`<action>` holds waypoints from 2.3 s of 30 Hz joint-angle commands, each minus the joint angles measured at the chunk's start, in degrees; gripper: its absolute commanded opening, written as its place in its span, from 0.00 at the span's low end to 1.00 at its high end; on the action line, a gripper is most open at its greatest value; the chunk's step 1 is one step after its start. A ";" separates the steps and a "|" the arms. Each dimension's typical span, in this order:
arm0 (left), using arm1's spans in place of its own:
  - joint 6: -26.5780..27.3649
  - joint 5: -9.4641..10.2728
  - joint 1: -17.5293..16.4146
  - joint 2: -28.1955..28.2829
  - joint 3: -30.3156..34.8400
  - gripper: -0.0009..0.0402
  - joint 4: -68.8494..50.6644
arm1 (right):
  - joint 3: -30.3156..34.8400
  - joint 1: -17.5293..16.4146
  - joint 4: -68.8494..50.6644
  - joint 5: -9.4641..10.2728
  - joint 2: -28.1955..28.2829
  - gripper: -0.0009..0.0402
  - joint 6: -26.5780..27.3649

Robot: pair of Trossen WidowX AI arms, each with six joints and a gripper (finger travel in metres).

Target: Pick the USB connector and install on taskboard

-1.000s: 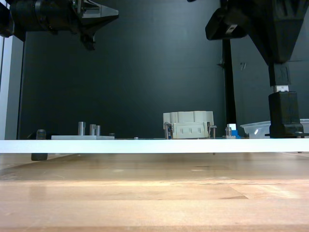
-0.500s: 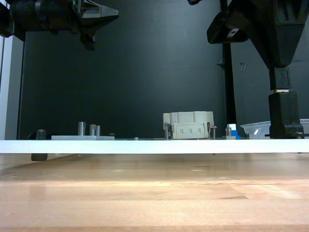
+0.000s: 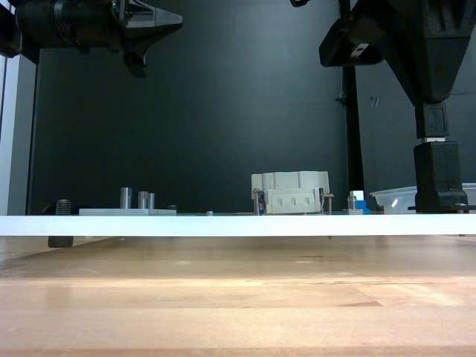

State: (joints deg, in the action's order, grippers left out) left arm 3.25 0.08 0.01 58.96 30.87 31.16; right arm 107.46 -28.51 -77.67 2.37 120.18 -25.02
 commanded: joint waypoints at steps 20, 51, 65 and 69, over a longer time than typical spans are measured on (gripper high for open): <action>-0.02 -0.02 0.00 0.00 0.00 0.02 0.02 | 0.04 -0.44 0.00 0.20 -0.85 0.08 0.79; -0.02 -0.02 0.00 0.00 0.00 0.02 0.02 | 0.02 -0.85 -2.38 -4.26 -8.87 0.38 -0.09; -0.02 -0.02 -0.02 0.02 0.02 0.02 0.02 | -0.04 -0.83 -2.67 -4.31 -11.50 0.38 -0.07; -0.02 -0.02 0.00 0.02 0.00 0.02 0.02 | -0.11 -0.39 -2.67 -4.85 -13.29 0.38 0.48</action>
State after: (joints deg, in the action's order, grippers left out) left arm 3.25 0.05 0.01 58.96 30.87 31.16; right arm 107.42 -29.10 -80.34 -1.98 107.42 -24.69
